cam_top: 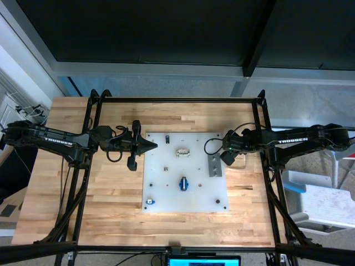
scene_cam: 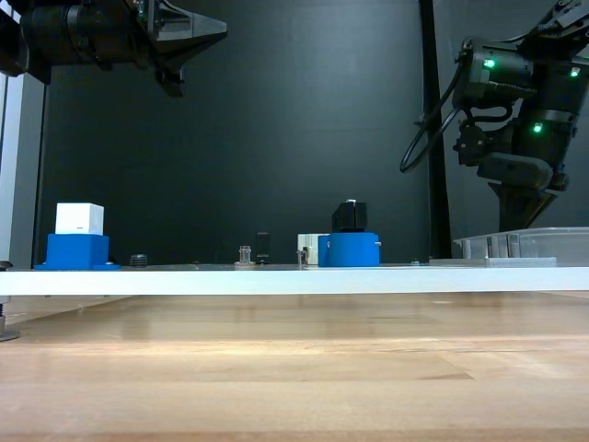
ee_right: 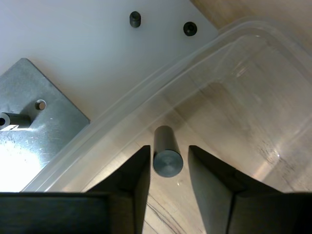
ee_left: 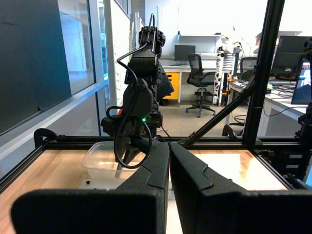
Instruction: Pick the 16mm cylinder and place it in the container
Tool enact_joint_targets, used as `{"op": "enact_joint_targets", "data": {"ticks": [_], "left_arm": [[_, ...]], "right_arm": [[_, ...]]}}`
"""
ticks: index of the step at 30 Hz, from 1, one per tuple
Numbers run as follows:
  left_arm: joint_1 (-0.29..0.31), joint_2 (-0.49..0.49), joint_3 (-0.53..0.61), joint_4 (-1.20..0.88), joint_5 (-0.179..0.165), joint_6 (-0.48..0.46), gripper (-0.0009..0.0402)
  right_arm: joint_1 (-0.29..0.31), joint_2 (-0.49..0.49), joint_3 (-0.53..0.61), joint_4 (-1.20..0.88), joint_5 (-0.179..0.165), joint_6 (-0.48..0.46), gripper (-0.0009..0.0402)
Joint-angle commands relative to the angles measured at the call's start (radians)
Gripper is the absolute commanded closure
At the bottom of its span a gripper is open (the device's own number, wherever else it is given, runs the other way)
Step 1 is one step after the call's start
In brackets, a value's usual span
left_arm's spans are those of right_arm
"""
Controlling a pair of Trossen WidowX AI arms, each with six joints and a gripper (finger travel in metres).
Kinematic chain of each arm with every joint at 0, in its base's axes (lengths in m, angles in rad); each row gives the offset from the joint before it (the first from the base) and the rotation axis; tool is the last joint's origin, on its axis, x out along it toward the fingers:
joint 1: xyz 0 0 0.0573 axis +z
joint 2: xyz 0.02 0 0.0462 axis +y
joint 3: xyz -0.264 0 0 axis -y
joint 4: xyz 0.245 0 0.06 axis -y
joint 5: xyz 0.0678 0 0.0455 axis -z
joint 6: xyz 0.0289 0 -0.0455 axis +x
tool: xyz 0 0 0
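Wooden tabletop (cam_top: 111,205) fills the near edge of my high and low feeds, and the white task board (cam_top: 166,188) lies flat at its middle. From the left side, the left pincer (cam_top: 151,145) hangs high above the board's left edge, pointing inward; on its wrist feed I see its two fingers (ee_left: 146,180) pressed together, gripping nothing. The right pincer (ee_right: 168,147) points down into the container (ee_right: 234,112), which sits on the wood just beside the board's right edge, its rim close to the grey block (ee_right: 44,122) mounted on the board. Through the clear plastic I can see the wood grain beneath. The 16mm cylinder (ee_right: 168,163) is inside the container, between the right pincer's fingers (ee_right: 139,170). A sliver of gap shows on either side of it, so I read that pincer as released, not clamping the peg. I cannot tell whether the cylinder rests on the container's floor.
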Motion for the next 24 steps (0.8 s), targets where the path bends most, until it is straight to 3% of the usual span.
{"op": "enact_joint_targets", "data": {"ticks": [1,8,14,16,21,24], "left_arm": [[0.0,0.0,0.0,0.0,0.0,0.0,0.0393],[0.0,0.0,0.0,0.0,0.0,0.0,0.0393],[0.0,0.0,0.0,0.0,0.0,0.0,0.0393],[0.0,0.0,0.0,0.0,0.0,0.0,0.0393],[0.0,0.0,0.0,0.0,0.0,0.0,0.0393],[0.0,0.0,0.0,0.0,0.0,0.0,0.0393]], "right_arm": [[0.004,0.002,0.004,0.0,-0.003,-0.002,0.0248],[0.007,0.002,0.044,-0.061,-0.005,-0.002,0.0212],[0.008,0.002,0.122,-0.183,-0.015,-0.002,0.0208],[0.008,0.002,0.147,-0.217,-0.039,-0.002,0.0211],[0.008,0.002,0.204,-0.274,-0.14,-0.013,0.0221],[0.008,0.001,0.236,-0.303,-0.163,-0.027,0.0228]]}}
